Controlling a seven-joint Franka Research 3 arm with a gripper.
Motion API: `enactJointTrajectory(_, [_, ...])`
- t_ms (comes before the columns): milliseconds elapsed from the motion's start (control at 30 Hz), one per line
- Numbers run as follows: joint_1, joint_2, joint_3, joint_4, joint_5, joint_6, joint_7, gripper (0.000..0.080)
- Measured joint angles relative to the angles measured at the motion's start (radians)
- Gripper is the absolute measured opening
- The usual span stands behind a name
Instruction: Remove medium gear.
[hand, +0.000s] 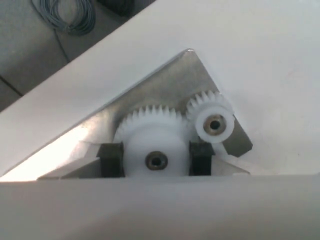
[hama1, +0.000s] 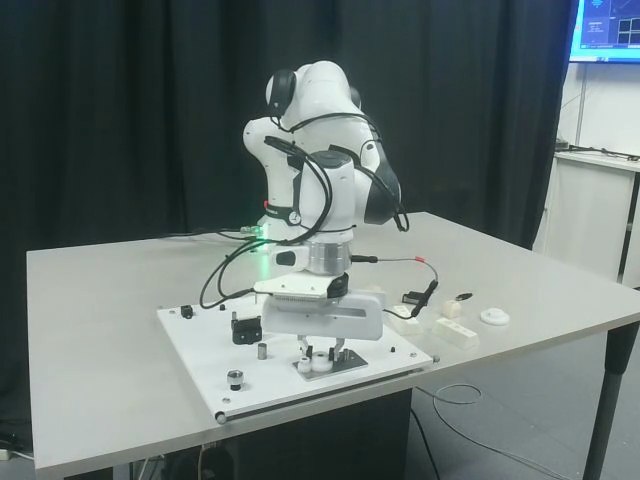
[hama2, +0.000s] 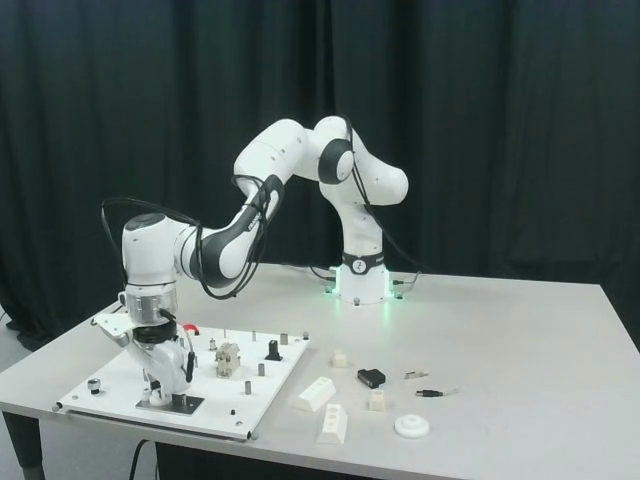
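Medium gear (hand: 152, 137) seated on the metal base plate (hand: 165, 87) at the near edge of the white board (hama1: 200, 350), meshed with the small gear (hand: 212, 117) beside it. Tool (hand: 156, 159) closed down onto the medium gear's hub — black fingertips (hand: 110, 159) pressing either side. Lift straight up along the shaft axis; avoid tilting, or the bore may bind and the teeth drag on the small gear. Keep grip firm until clear of the shaft. No containers in view — loose white parts (hama2: 322, 400) lying directly on the table (hama2: 520, 340).
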Motion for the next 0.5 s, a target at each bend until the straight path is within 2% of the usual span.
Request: enactJointTrajectory(500, [0.015, -0.019, -0.009, -0.044, 0.0, 0.047, 0.199, 0.0277])
